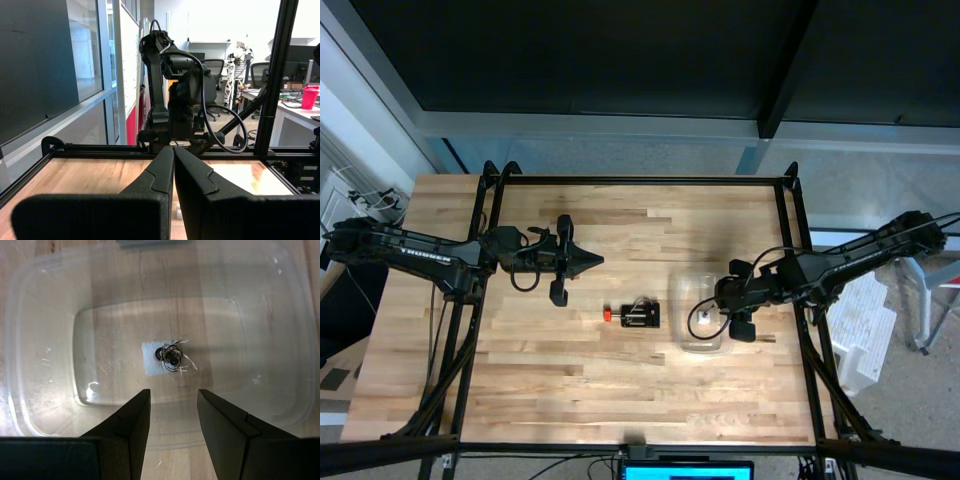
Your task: Pick the RCA connector and install on taskboard
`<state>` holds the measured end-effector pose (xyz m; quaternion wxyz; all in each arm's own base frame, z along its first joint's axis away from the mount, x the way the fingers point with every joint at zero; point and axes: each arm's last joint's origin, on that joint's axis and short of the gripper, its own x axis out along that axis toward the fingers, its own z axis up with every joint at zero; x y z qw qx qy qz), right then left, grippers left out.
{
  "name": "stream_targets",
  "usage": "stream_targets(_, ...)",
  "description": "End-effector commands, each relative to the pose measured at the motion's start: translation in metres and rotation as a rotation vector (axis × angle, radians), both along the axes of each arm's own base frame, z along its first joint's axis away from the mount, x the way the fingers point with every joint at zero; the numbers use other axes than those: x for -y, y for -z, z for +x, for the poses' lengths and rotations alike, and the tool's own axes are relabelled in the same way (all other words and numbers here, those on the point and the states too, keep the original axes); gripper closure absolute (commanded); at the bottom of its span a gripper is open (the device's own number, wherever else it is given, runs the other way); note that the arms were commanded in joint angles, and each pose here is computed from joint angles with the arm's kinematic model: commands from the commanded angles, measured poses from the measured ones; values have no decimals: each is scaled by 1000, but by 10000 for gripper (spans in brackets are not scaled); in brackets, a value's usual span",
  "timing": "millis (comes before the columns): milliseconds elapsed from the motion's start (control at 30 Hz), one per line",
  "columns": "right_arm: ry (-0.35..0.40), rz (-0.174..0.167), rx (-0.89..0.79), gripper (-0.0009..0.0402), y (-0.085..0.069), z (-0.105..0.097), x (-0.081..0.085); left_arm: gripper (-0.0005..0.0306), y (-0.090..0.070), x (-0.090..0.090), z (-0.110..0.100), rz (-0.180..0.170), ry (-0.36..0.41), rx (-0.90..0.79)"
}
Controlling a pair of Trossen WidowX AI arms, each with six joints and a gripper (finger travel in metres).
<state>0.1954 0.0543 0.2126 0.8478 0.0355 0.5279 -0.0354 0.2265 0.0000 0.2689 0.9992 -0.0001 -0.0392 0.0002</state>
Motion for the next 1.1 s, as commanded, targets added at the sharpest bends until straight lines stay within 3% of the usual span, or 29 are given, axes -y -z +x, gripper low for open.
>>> stream_targets(33,-3,0,2,264,4,3,-1,300,0,0,0,0,0,0)
stream_targets(1100,-30,-40,-22,265,47,37,-11,300,0,0,0,0,0,0)
